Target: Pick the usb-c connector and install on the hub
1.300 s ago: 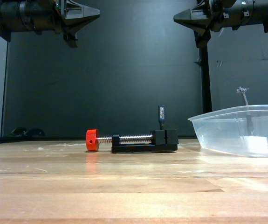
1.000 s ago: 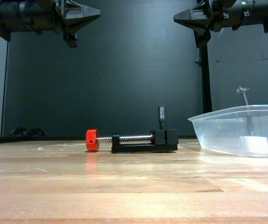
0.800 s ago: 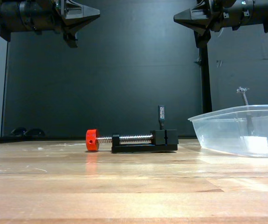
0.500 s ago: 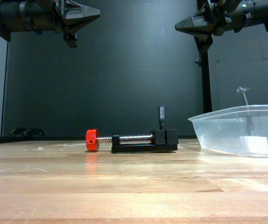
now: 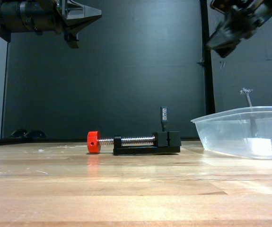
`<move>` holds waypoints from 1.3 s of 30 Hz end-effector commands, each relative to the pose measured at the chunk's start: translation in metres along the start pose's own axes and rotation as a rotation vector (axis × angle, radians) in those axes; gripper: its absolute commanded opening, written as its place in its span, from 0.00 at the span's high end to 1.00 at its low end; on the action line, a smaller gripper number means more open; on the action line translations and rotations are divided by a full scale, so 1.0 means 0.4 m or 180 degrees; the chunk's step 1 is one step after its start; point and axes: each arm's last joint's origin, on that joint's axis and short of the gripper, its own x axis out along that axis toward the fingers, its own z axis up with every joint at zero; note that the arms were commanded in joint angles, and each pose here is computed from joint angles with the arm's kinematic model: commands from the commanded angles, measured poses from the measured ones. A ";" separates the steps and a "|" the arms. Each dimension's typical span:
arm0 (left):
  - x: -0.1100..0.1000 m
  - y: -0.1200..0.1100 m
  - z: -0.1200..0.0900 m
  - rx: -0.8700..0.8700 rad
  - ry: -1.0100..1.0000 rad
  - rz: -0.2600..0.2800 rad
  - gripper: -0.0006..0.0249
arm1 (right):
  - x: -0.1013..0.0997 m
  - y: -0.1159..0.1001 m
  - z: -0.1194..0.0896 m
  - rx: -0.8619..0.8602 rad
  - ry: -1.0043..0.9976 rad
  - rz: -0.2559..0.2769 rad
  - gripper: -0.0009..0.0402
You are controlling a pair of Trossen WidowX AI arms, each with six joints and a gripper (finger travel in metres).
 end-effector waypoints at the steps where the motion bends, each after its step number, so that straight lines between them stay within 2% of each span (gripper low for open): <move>1: 0.000 0.000 0.000 0.0000 0.0001 0.0000 0.98 | -0.013 0.017 -0.002 0.0027 0.0196 0.0051 0.98; 14: 0.000 0.000 0.000 0.0000 0.0001 0.0000 0.98 | -0.051 0.043 -0.020 0.0044 0.1012 -0.0005 0.98; 19: 0.000 0.000 0.000 0.0000 0.0001 0.0000 0.98 | -0.038 0.051 -0.017 0.0035 0.1349 -0.0056 0.98; 27: 0.000 0.000 0.000 0.0000 0.0001 -0.0001 0.98 | 0.017 0.071 -0.024 0.0080 0.1748 -0.0131 0.97; 31: 0.000 0.000 0.000 0.0000 0.0001 0.0001 0.98 | 0.045 0.075 -0.032 0.0126 0.1911 -0.0192 0.90; 39: 0.000 0.000 0.000 0.0000 0.0000 0.0001 0.98 | 0.110 0.083 -0.052 0.0148 0.2194 -0.0380 0.63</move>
